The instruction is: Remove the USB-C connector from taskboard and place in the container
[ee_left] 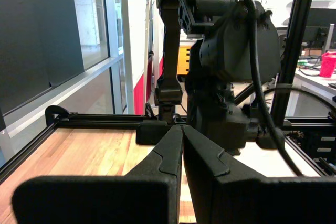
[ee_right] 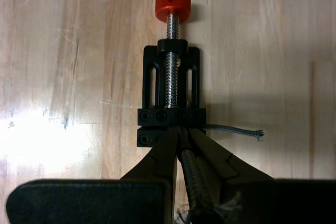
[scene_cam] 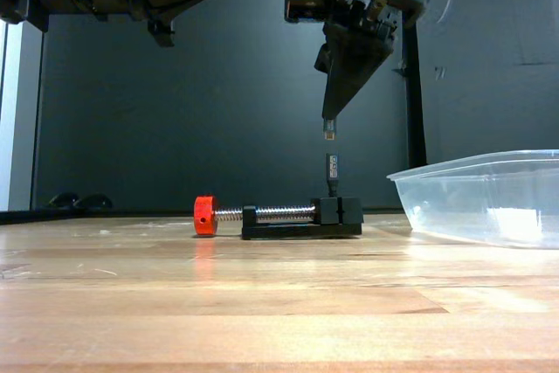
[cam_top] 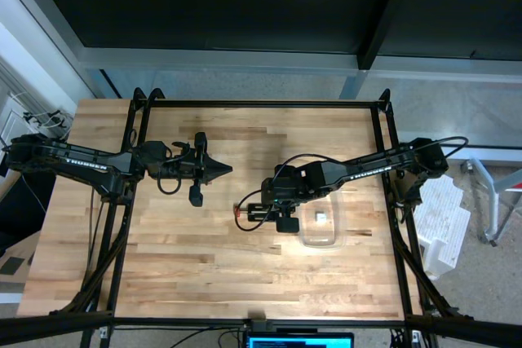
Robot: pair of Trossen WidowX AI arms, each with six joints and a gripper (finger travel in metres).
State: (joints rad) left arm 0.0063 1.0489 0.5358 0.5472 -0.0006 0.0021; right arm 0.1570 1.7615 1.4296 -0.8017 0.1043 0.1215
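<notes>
hovering over pale wooden table: left hand apart, right hand above taskboard.

Two arms, two grippers: the left gripper hangs over the worktop left of centre, and the right gripper is just above the single taskboard. One USB-C connector, one container, one white square piece.

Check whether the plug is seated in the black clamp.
Out: the right gripper, shut on the plug, holds it clear above the socket in the clamp. Left gripper hangs parked over the table at left.
</notes>
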